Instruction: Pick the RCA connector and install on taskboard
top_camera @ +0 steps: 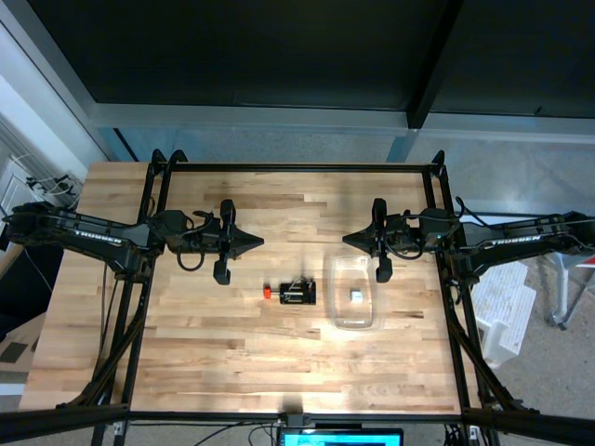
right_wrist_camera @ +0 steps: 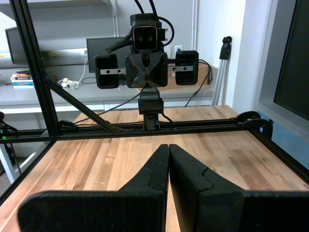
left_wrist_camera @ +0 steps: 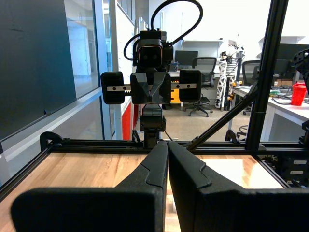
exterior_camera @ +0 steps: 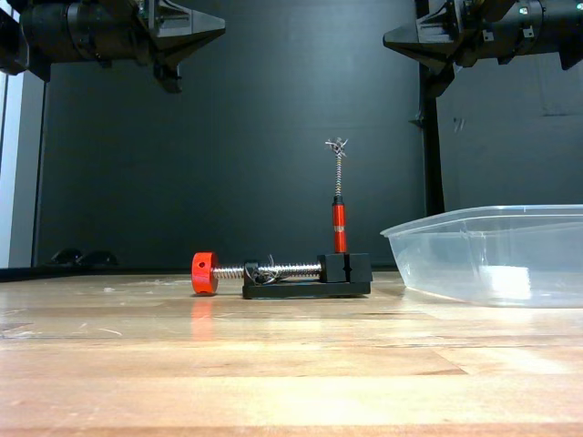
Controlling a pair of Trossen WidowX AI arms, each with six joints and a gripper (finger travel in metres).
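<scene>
Hovering over table [top_camera: 232, 362], left gripper [top_camera: 261, 242], right gripper [top_camera: 347, 239]

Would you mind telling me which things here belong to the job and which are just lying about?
Job in hand:
RCA connector, inside the clear tray
taskboard, mid-table
left tool, shut, high up left of the taskboard
right tool, shut, high up near the tray's far end

Just lying about:
clear tray
wooden table

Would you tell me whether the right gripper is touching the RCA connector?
Apart. The low view shows the right gripper high above the tray holding the RCA connector; the left gripper hangs equally high opposite.
</scene>
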